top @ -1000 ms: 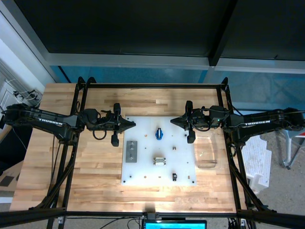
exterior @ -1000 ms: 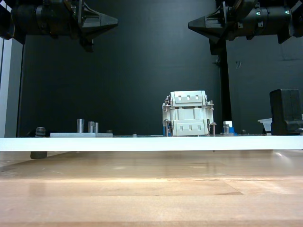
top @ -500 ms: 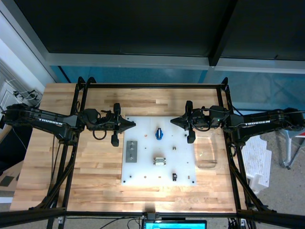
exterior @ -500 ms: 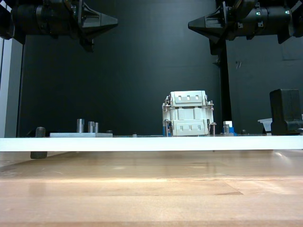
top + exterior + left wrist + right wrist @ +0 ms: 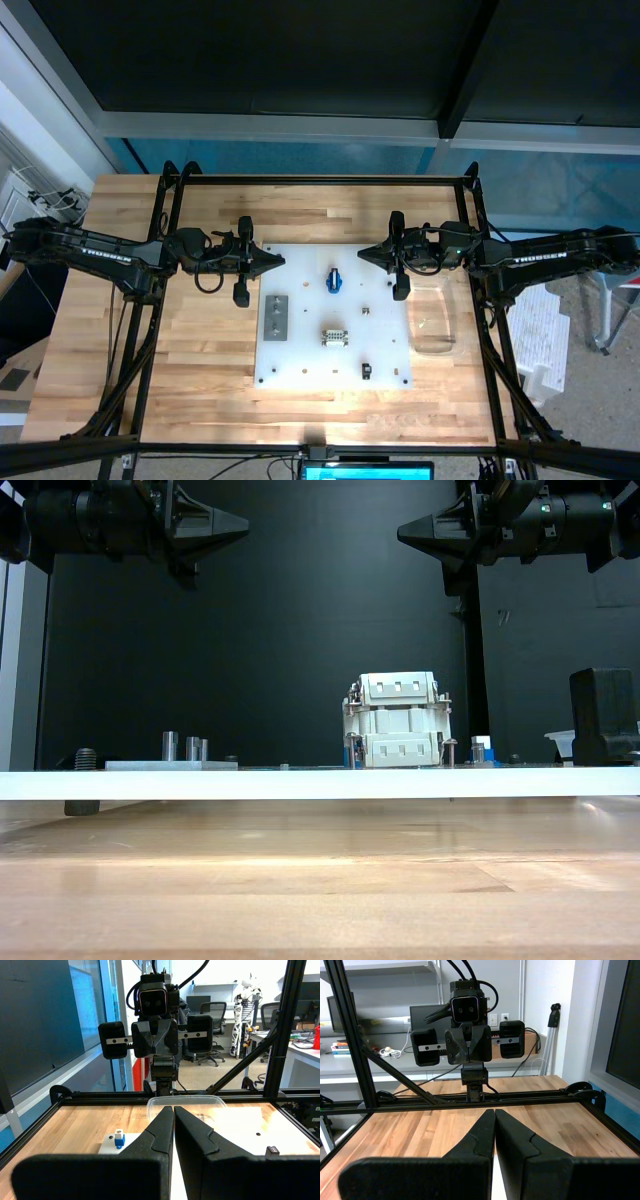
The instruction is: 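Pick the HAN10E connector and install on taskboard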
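Your left claw (image 5: 281,261) and right claw (image 5: 361,252) hover high above the taskboard's (image 5: 300,370) far edge, each with fingers pressed together. The HAN10E connector (image 5: 335,338) stands upright on the board, between its middle and near edge. It looks seated; confirm it sits level, otherwise press straight down.

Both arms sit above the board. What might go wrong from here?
1. The left claw and right claw hover shut, high over the far part of the taskboard; descending unopened would likely bump the HAN10E connector.
2. The blue knob lies between claws and connector, so a low reach might clip it.
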